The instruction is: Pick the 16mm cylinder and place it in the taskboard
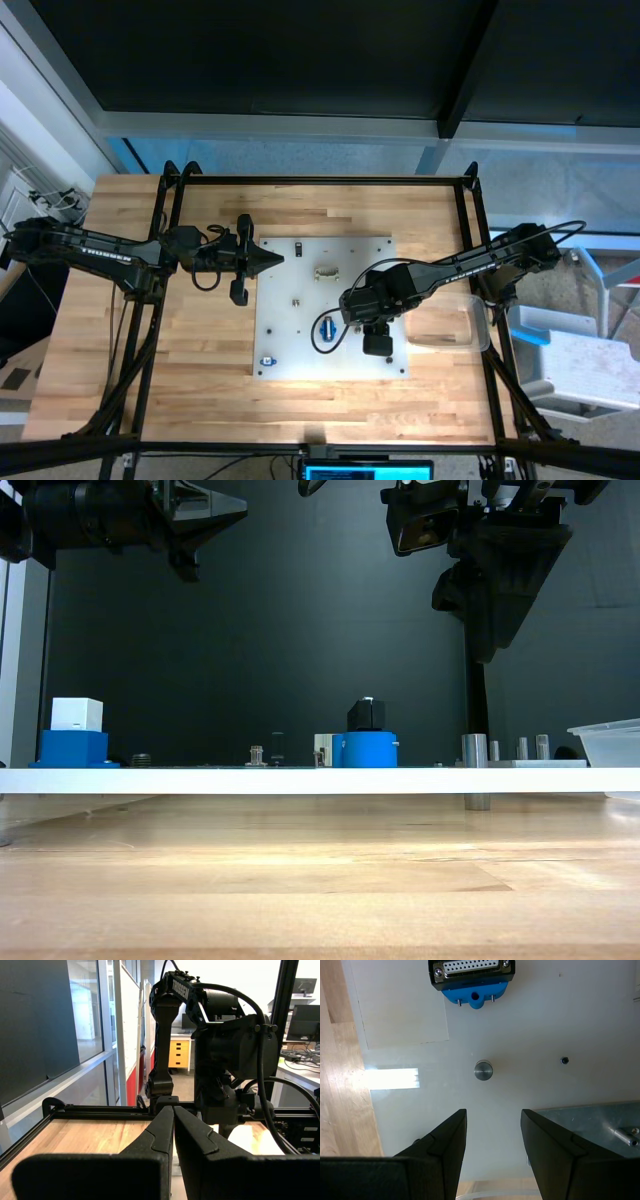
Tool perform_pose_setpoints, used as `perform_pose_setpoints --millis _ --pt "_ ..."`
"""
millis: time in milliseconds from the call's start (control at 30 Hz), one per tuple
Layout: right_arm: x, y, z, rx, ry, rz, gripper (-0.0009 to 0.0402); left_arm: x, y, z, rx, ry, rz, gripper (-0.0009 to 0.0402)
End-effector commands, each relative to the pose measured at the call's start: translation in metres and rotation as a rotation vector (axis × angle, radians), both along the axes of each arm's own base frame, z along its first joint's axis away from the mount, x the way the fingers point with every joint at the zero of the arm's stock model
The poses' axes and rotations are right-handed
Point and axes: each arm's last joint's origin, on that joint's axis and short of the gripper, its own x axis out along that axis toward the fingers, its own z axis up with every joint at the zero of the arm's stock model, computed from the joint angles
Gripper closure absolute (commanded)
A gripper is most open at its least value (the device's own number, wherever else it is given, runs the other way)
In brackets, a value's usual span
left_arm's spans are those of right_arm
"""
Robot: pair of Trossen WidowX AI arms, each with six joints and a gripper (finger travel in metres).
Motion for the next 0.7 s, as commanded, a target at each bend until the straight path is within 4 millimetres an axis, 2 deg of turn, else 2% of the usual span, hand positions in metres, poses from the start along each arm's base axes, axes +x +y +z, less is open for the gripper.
perform_pose_setpoints --millis 33,700 --pt "0.0001 0.0001 0.0001 0.000 -0.001 0.000 0.0244 0.0000 0.0000 0.0000 0.000 0.000 0.000 0.0393" --pt "0.0015 0.0004 0.0005 0.004 -0.016 0.000 0.0244 0.0000 0.0001 0.0000 0.000 0.000 0.000 0.0393"
